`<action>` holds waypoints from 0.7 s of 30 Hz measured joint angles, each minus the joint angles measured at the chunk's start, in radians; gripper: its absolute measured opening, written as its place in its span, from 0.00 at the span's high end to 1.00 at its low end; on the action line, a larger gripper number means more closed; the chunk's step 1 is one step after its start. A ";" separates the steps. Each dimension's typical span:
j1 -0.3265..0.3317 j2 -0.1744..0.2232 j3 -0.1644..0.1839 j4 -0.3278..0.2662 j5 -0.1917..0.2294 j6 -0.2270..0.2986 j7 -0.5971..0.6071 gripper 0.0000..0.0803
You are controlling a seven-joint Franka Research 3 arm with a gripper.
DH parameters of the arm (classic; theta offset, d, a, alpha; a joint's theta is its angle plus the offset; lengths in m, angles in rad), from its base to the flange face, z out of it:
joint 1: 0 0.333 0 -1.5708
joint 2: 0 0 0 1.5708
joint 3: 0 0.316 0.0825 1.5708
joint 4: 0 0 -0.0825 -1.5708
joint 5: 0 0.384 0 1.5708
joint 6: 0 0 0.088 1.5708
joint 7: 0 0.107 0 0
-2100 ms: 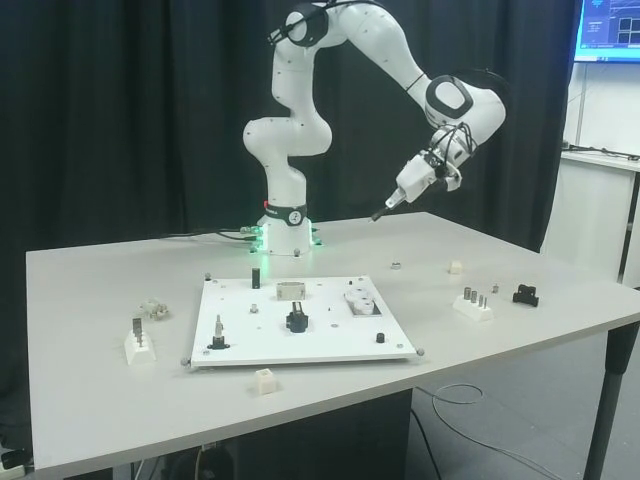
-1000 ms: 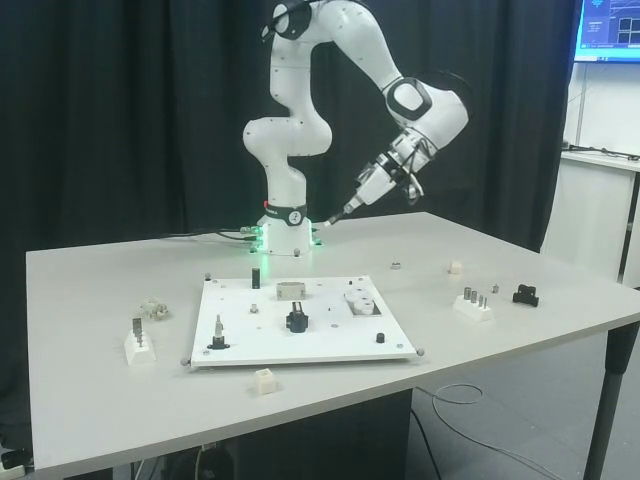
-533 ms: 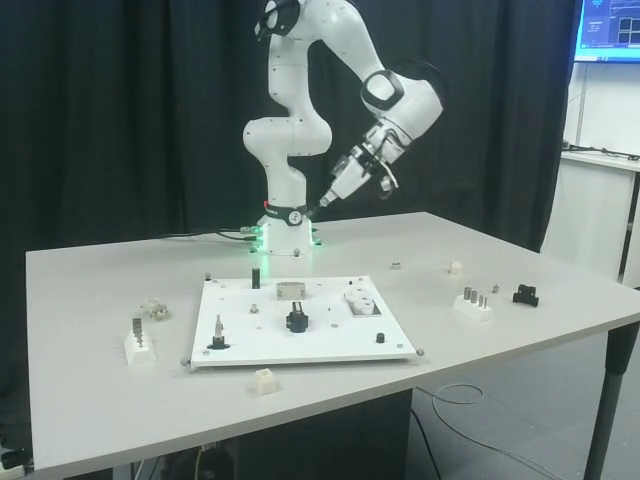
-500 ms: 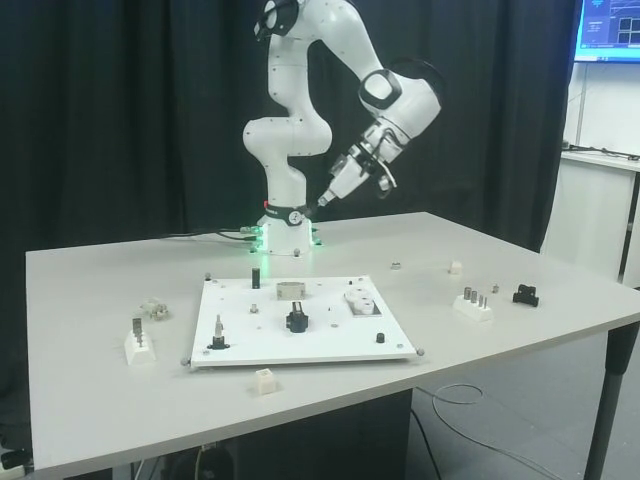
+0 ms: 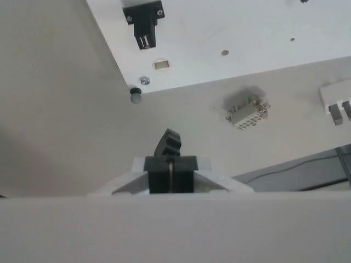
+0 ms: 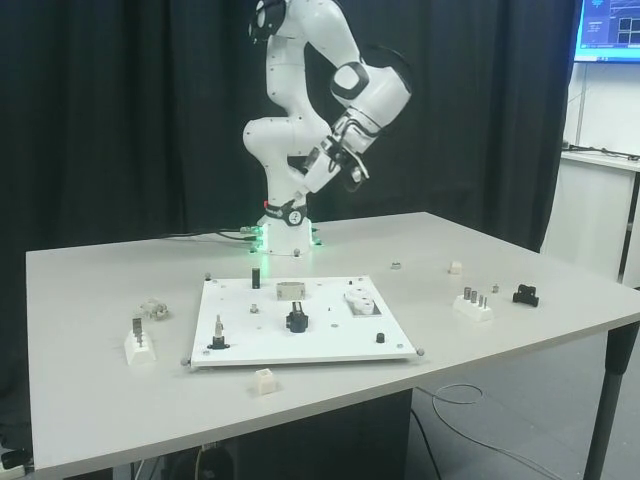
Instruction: Insert USB.
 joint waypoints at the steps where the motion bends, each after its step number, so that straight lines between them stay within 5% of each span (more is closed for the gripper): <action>1: 0.000 -0.006 -0.008 -0.006 0.000 0.004 -0.013 0.99; 21: 0.000 -0.045 -0.160 -0.036 0.003 0.065 -0.229 0.99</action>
